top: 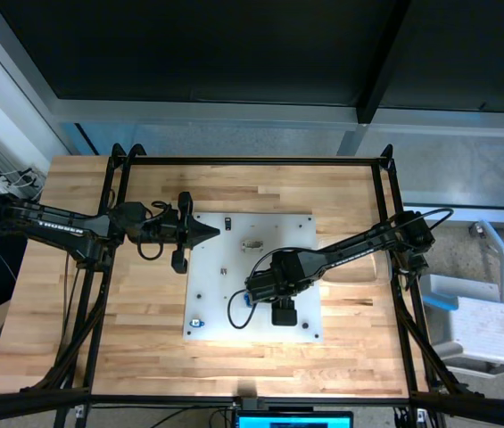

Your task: Pick the 16mm cylinder and place it in the container

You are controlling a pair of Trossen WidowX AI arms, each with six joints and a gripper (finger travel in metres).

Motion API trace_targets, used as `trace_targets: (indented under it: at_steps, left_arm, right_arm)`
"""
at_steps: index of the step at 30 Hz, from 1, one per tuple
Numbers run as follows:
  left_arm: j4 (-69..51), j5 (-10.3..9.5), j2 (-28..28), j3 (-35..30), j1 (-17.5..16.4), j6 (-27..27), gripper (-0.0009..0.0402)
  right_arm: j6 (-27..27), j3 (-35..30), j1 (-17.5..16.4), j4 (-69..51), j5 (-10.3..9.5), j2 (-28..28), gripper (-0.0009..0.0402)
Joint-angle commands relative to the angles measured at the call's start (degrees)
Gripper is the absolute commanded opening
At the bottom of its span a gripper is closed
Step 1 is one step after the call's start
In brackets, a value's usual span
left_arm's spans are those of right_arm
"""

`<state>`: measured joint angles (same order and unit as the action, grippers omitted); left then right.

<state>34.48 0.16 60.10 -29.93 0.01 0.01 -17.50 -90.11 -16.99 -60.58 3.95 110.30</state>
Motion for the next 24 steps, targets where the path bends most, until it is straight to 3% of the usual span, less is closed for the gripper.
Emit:
trace_targets:
  at_steps: [1,24]
  left_arm:
    - [0.0,0.02,0.0,0.0,0.0,0.0,0.0000]
    - [0.0,0.02,0.0,0.0,0.0,0.0,0.0000]
  right_arm:
    - [-0.1,0.1,-0.1,0.3,0.07,0.6,0.0204]
    - [0.0,3.1,-0.3,4.8,-0.50,3.1,0.0204]
